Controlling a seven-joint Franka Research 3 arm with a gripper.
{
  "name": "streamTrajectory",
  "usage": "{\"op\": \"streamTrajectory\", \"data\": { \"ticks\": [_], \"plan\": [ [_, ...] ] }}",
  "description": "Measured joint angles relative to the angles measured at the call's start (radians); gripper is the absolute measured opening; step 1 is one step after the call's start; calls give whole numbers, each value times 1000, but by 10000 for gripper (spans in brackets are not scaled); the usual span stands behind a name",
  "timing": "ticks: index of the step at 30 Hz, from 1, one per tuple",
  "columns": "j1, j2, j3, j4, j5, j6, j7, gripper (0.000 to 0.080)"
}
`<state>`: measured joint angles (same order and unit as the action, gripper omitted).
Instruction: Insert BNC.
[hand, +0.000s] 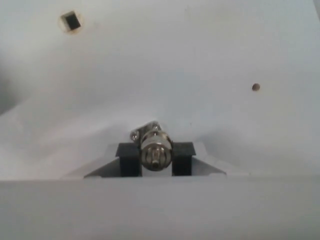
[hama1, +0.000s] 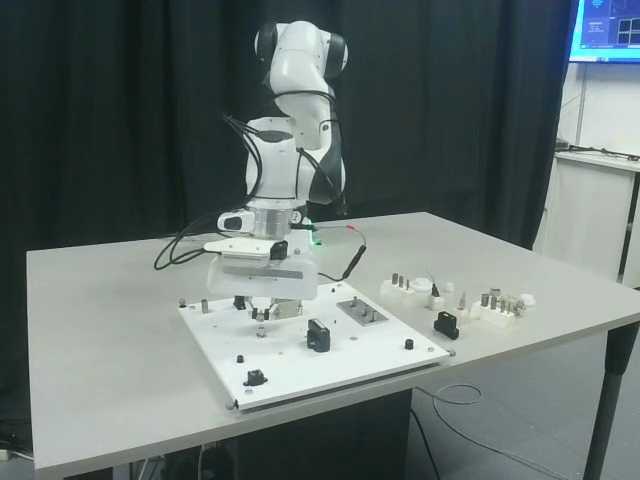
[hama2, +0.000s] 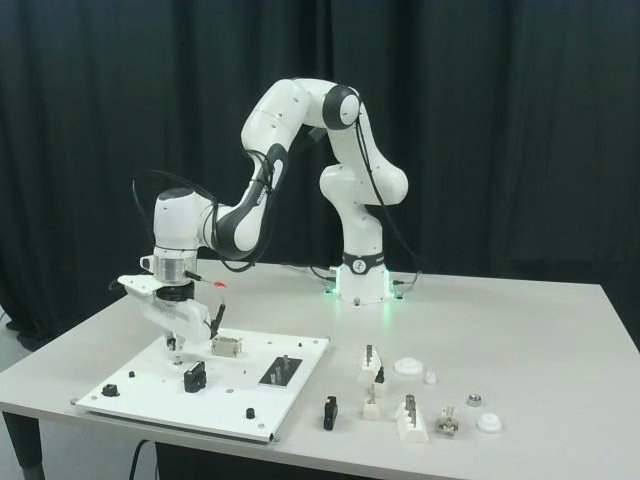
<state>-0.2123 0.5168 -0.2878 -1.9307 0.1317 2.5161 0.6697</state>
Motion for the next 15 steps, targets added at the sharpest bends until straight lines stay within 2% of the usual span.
{"op": "streamTrajectory", "data": {
  "ticks": [15],
  "plan": [
    [0,7,-2,3,21,-38,-36,126]
  ]
}}
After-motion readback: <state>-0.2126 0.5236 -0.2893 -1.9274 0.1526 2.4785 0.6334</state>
